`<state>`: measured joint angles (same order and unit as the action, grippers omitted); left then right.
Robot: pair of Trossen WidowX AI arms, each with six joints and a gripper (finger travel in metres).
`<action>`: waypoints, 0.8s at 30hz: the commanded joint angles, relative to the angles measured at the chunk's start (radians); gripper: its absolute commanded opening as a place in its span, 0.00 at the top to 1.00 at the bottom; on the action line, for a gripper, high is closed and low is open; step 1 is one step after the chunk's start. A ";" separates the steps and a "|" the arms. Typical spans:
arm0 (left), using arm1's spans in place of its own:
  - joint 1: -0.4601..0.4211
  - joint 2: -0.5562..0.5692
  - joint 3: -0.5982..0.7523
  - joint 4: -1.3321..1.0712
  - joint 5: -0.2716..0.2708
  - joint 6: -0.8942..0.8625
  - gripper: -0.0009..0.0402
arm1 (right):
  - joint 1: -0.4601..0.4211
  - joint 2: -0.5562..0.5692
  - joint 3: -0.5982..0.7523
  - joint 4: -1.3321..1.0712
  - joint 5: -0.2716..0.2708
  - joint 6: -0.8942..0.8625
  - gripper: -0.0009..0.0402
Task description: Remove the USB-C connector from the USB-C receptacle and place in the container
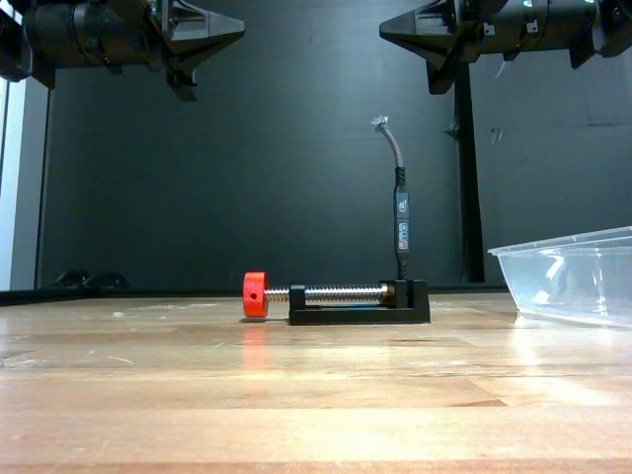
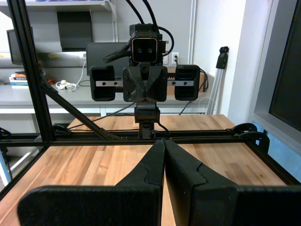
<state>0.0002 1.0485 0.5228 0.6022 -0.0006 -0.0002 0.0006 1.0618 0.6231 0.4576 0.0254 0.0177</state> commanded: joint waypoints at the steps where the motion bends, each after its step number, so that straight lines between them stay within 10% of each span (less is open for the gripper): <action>1: 0.000 0.001 0.000 0.000 0.000 0.000 0.98 | 0.000 0.000 0.000 0.000 0.000 0.000 0.98; 24: 0.000 0.001 0.000 0.000 0.000 0.000 0.98 | 0.008 0.000 0.021 -0.086 -0.001 0.029 0.98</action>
<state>-0.0002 1.0489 0.5224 0.6025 -0.0010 -0.0006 0.0032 1.0615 0.6296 0.4229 0.0231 0.0463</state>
